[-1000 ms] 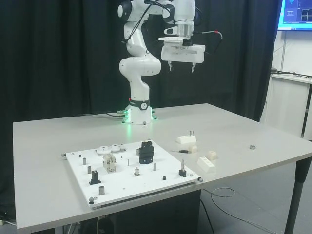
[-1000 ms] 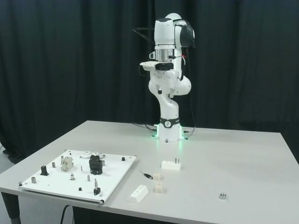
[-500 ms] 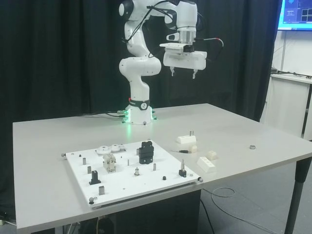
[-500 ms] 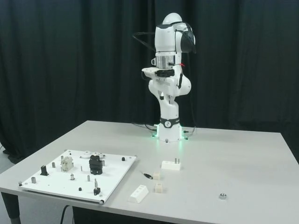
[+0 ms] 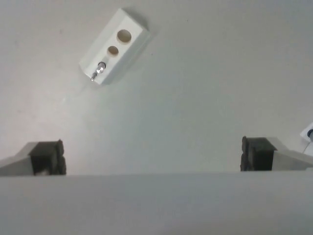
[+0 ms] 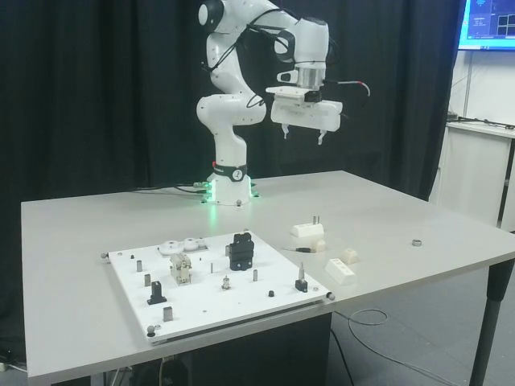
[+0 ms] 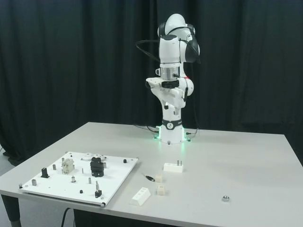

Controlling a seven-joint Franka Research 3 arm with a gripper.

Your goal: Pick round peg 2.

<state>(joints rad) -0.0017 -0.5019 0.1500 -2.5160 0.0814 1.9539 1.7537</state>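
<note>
A white peg block (image 5: pixel 113 46) lies on the grey table, with two empty round holes and one thin metal peg (image 5: pixel 99 69) standing at its end. The same block (image 6: pixel 308 230) (image 7: pixel 173 167) shows in both room views, right of the board, with the peg (image 6: pixel 315 219) sticking up. My gripper (image 6: pixel 304 135) (image 7: pixel 169 104) hangs high above the table, well over the block and toward the arm's base. In the wrist view the gripper (image 5: pixel 152 155) is open, and nothing is between its black fingertips (image 5: pixel 47 156).
A white assembly board (image 6: pixel 121 277) with several small fixtures lies at the front left. Near the peg block sit a long white block (image 6: pixel 339 271), two small white blocks (image 6: pixel 350 256) and a black plug (image 6: pixel 302 250). A small ring (image 6: pixel 417 241) lies far right.
The arm has lowered the gripper over the last second and turned it slightly. The fingers stayed open, and nothing on the table moved.
</note>
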